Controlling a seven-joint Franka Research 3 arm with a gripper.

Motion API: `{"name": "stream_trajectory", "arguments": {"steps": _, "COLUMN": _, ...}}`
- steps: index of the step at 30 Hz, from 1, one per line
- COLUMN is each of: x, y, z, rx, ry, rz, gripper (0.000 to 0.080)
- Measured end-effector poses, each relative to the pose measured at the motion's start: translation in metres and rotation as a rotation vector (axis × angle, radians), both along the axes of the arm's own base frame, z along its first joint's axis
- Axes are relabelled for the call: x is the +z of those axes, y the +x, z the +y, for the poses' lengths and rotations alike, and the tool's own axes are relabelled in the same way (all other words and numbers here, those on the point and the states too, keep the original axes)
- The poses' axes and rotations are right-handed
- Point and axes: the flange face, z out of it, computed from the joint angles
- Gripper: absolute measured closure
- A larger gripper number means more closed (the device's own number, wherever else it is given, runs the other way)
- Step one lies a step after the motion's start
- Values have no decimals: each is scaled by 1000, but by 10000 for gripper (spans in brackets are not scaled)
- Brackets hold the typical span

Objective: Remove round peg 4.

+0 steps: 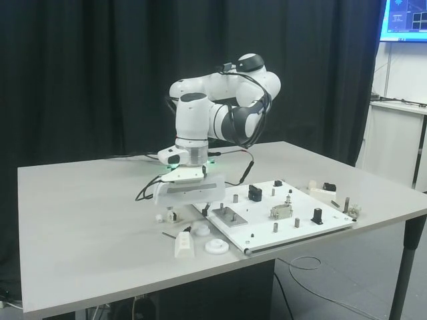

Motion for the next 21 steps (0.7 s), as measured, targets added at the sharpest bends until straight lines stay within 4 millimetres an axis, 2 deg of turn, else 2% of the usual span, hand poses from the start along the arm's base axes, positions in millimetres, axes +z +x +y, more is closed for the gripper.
{"name": "stream_trajectory", "arguments": {"steps": 9, "x": -1, "y": -1, "z": -5, "rx": -12, "ry": 10, "rz": 1, "gripper": 3}}
{"name": "stream_trajectory", "arguments": {"steps": 21, "x": -3, "y": -2, "z": -7, "rx": -146, "ry": 41, "rz": 6, "gripper": 3}}
